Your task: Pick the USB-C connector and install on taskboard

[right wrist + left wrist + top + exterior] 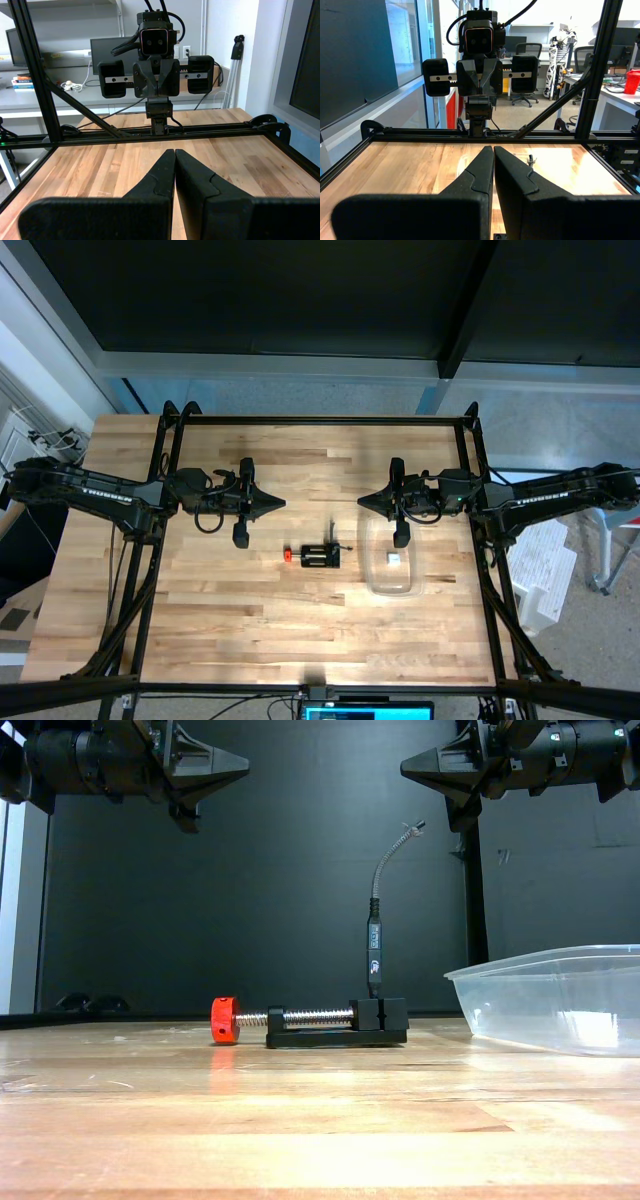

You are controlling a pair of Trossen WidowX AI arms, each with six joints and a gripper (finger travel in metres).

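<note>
While both arms hung level above the bench, the left gripper and right gripper faced each other, each with its fingers pressed together on nothing. Near the bench's middle sat the taskboard, a black block with a red-orange knob. The USB-C connector, a slim dark plug trailing a bent braided stub, stood upright in the block's end away from the knob, well below and between both grippers.

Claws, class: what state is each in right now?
Left claw: shut, empty, raised left of the taskboard.
Right claw: shut, empty, raised right of the taskboard.
</note>
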